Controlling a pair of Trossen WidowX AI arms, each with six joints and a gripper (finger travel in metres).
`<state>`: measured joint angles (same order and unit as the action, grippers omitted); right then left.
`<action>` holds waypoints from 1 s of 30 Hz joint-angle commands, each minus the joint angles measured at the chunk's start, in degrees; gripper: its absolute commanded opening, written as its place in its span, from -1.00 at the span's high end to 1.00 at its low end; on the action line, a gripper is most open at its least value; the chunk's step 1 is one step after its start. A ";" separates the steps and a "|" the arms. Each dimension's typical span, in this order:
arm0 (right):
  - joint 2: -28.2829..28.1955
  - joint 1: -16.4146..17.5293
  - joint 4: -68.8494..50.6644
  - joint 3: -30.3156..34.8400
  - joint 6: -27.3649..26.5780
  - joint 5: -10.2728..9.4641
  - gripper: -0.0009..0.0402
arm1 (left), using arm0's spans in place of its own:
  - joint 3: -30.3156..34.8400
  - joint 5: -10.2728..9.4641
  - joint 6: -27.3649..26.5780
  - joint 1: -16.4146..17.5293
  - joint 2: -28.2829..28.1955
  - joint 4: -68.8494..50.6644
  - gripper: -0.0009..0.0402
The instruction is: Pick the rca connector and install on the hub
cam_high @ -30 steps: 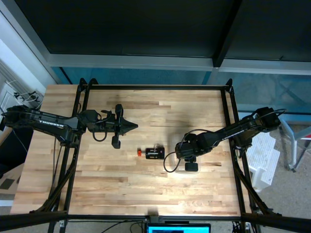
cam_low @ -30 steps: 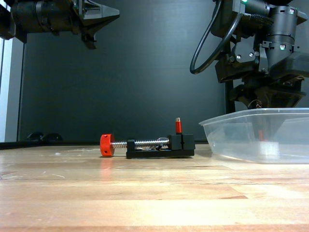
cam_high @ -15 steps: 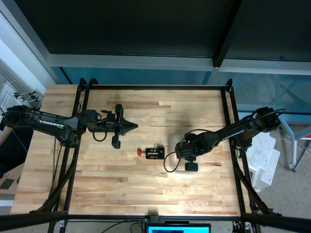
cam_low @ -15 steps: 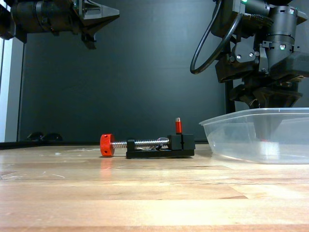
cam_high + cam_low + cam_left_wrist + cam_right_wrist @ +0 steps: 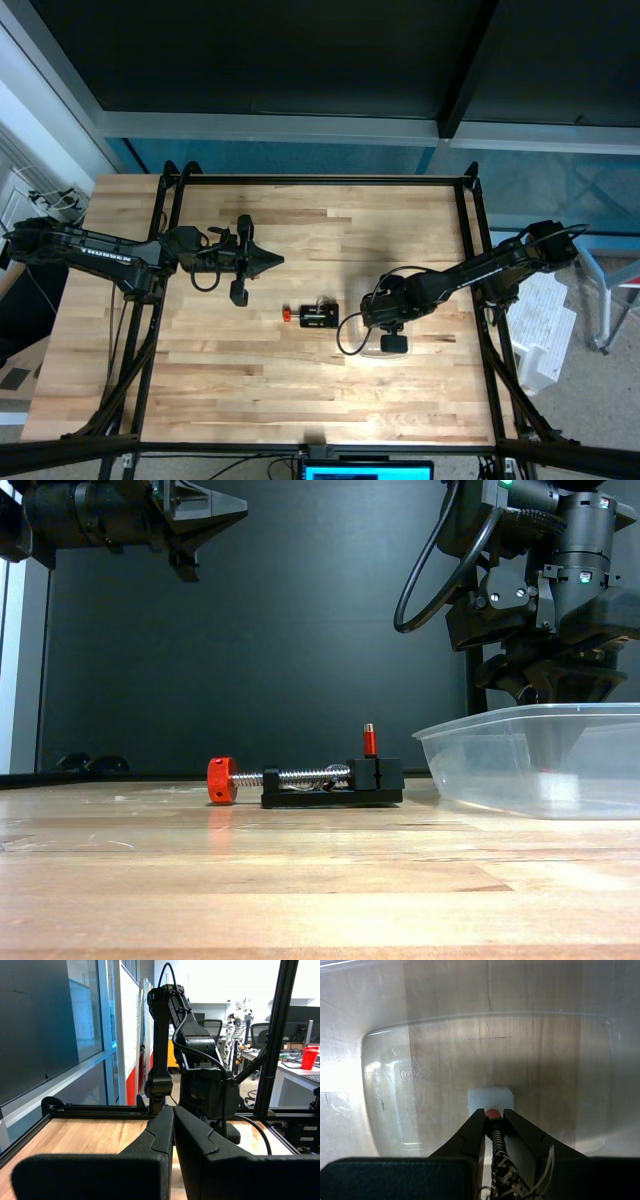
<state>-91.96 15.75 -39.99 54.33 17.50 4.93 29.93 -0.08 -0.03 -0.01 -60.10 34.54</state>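
Right gripper (image 5: 494,1112): centre right of the high view, reaching down inside the clear tray (image 5: 470,765).
Right fingers (image 5: 470,1132): narrow, pinching the rca connector (image 5: 495,1136).
Rca connector: red tip showing between the fingertips, just over a white block (image 5: 490,1096) on the tray floor.
In the way: fingers hide most of the connector body; the tray wall stands between gripper and hub (image 5: 330,785).
Hub: mid-surface (image 5: 250,380), just left of the tray, red knob (image 5: 221,780) at its left end.
Left gripper (image 5: 173,1110): upper left of the low view, high over the surface, well apart from the hub.
Left fingers (image 5: 160,1130): pressed together, holding nothing.
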 commanded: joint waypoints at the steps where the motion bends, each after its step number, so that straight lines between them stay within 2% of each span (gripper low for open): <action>1: 0.04 -0.02 0.00 0.02 0.02 0.00 0.95 | 0.02 0.02 0.02 0.02 -0.02 0.00 0.96; 12: 2.60 -0.02 -1.40 0.17 0.02 0.00 0.95 | 0.02 0.02 0.02 0.02 -0.02 0.02 0.96; 30: 7.04 -0.02 -14.49 10.27 0.04 0.46 0.95 | 0.02 0.02 0.02 0.00 0.00 0.00 0.96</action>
<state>-85.06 15.73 -53.67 63.88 17.52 5.08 29.95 -0.05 -0.03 -0.01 -60.10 34.54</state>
